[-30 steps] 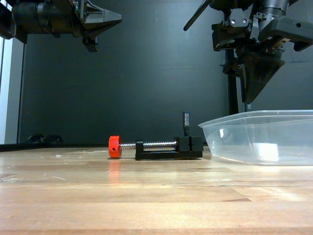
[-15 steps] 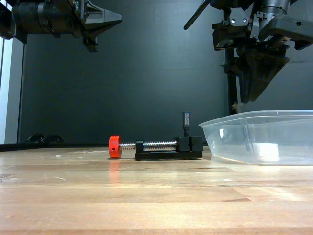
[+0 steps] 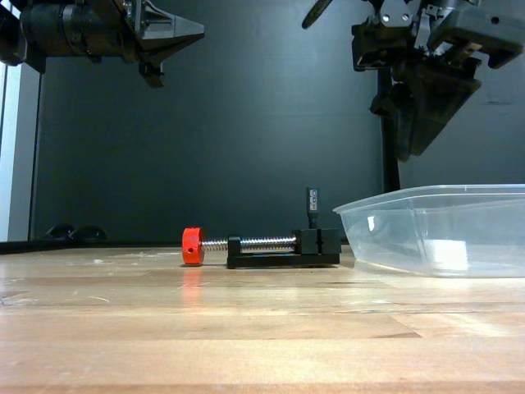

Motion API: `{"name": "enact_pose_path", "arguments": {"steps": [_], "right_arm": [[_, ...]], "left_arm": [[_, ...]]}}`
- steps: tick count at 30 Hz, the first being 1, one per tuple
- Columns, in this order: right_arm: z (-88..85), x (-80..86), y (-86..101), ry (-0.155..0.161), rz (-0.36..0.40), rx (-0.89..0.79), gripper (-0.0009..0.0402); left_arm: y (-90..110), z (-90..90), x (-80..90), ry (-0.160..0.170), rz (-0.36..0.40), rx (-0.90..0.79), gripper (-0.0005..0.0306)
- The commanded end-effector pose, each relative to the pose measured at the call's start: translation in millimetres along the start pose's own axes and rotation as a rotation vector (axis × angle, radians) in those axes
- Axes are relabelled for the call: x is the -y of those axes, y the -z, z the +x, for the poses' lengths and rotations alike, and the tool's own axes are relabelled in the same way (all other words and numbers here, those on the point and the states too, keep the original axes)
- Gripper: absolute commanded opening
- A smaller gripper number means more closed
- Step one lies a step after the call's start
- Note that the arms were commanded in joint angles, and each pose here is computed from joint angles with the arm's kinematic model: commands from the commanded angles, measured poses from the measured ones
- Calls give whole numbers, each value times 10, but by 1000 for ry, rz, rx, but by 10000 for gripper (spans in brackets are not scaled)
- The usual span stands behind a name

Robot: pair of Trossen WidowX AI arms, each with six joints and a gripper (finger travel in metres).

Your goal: Remove the USB-C connector from taskboard and place in the container

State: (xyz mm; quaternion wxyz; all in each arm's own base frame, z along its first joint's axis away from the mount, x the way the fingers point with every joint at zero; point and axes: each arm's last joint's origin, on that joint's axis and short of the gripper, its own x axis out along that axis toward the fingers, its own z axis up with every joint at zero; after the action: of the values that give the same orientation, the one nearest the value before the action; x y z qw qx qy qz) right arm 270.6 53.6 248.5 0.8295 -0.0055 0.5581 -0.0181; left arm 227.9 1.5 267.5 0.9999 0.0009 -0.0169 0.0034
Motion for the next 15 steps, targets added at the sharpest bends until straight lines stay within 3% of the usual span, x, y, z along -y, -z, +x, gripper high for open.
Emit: {"name": "enact_pose_path", "arguments": {"steps": [1,7,15], "right_arm": [[-124,20,-68,-16,5,90,136],[-317,136,-184,-41,7,318,109],[-520,311,-220,-51,16,613,19]], "left_arm": [[0,1,0,0,0,0,0],[-1,1,-1,0,0,0,0],[0,1,0,0,0,0,0]]}}
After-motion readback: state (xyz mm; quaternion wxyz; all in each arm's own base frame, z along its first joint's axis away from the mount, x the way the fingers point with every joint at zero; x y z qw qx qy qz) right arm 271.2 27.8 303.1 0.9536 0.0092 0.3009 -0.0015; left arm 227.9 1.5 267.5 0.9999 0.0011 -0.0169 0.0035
